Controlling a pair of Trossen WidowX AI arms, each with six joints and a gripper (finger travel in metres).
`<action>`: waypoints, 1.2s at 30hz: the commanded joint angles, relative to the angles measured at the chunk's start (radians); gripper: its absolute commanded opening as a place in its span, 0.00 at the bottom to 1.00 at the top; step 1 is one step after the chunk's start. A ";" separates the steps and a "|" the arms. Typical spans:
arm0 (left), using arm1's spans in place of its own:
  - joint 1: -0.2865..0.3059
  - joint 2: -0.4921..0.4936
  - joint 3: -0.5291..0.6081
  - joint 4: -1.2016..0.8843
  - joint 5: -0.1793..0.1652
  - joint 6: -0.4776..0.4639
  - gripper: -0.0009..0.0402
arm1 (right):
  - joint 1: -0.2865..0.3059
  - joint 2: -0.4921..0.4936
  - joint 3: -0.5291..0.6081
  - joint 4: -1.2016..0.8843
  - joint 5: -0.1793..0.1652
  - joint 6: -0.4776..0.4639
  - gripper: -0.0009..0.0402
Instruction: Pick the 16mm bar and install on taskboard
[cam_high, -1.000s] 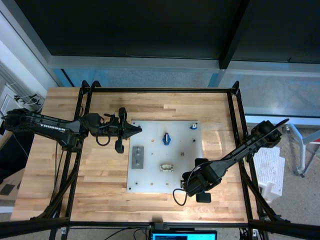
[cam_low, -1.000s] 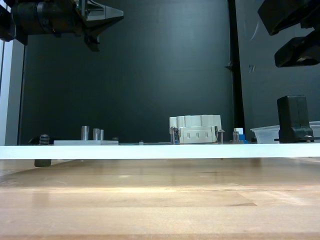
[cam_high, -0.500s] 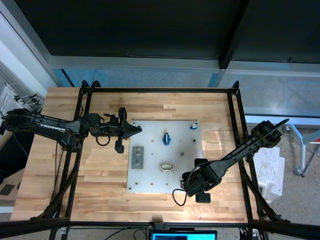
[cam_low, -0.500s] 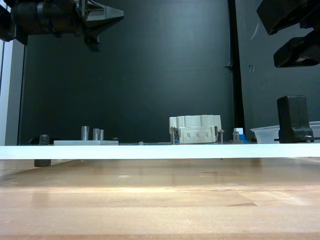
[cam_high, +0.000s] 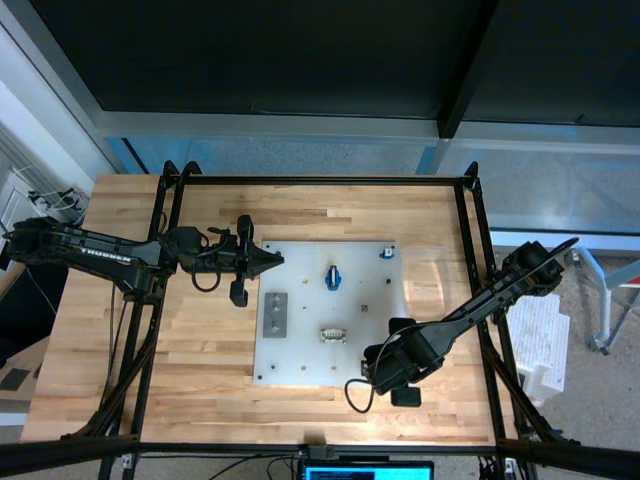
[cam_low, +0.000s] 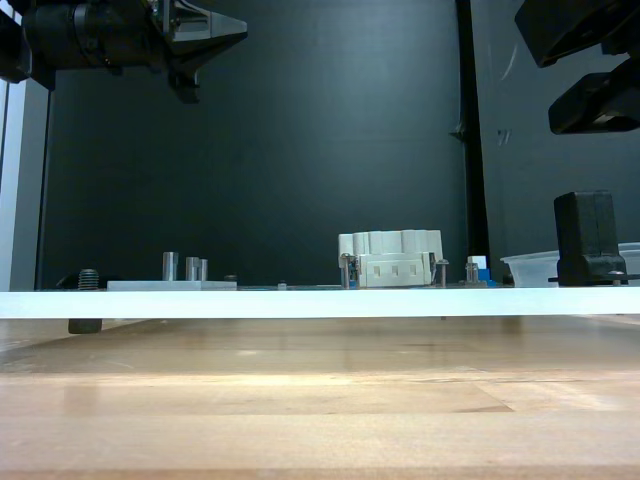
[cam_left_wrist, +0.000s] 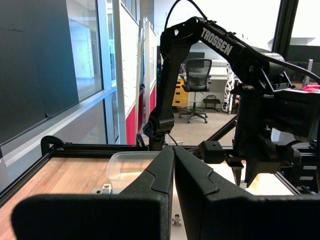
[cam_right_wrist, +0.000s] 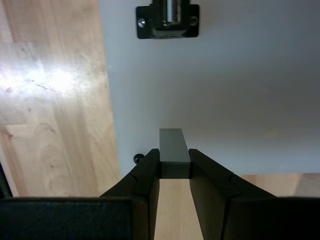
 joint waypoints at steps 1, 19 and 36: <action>0.000 0.000 0.000 0.000 0.000 0.000 0.02 | 0.003 0.001 0.000 -0.001 -0.001 0.005 0.02; 0.000 0.000 0.000 0.000 0.000 0.000 0.02 | 0.006 -0.010 -0.009 -0.015 0.027 0.000 0.02; 0.000 0.000 0.000 0.000 0.000 0.000 0.02 | 0.005 -0.003 -0.009 -0.009 0.027 0.000 0.02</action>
